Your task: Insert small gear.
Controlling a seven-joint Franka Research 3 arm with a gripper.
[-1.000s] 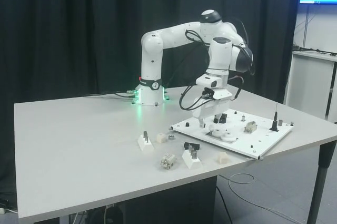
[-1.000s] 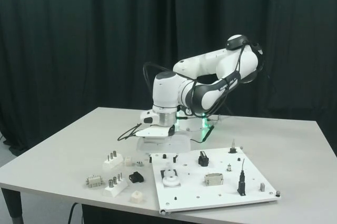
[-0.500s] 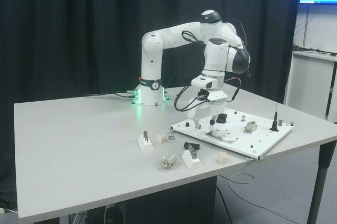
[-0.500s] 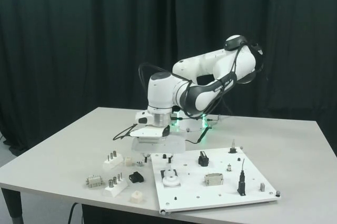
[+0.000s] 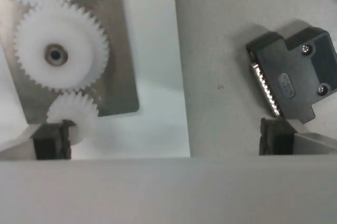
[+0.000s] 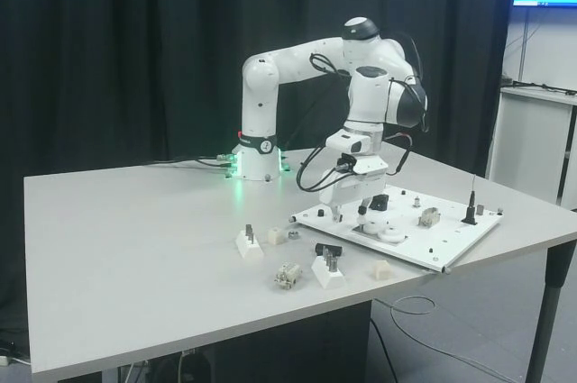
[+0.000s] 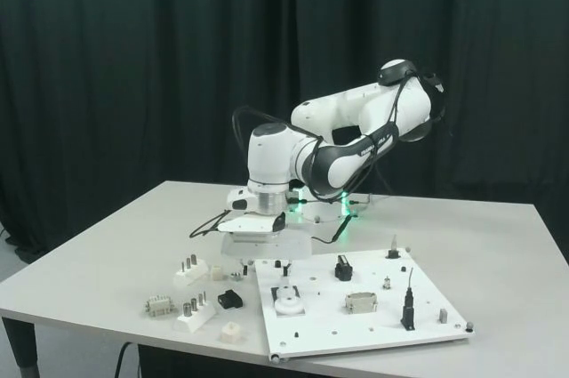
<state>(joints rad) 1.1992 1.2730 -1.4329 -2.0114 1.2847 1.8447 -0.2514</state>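
In the wrist view the hand (image 5: 163, 138) has its two black fingertips (image 5: 51, 140) spread wide apart, holding nothing. The small white toothed gear (image 5: 72, 112) sits at the lower left of that frame, just beside one fingertip, meshed against a larger white gear (image 5: 60, 48) on the grey metal plate (image 5: 122, 71). A black plastic connector (image 5: 293, 75) lies on the grey surface (image 5: 221, 34) at the right. In the second room view the white board (image 7: 356, 325) lies at lower centre.
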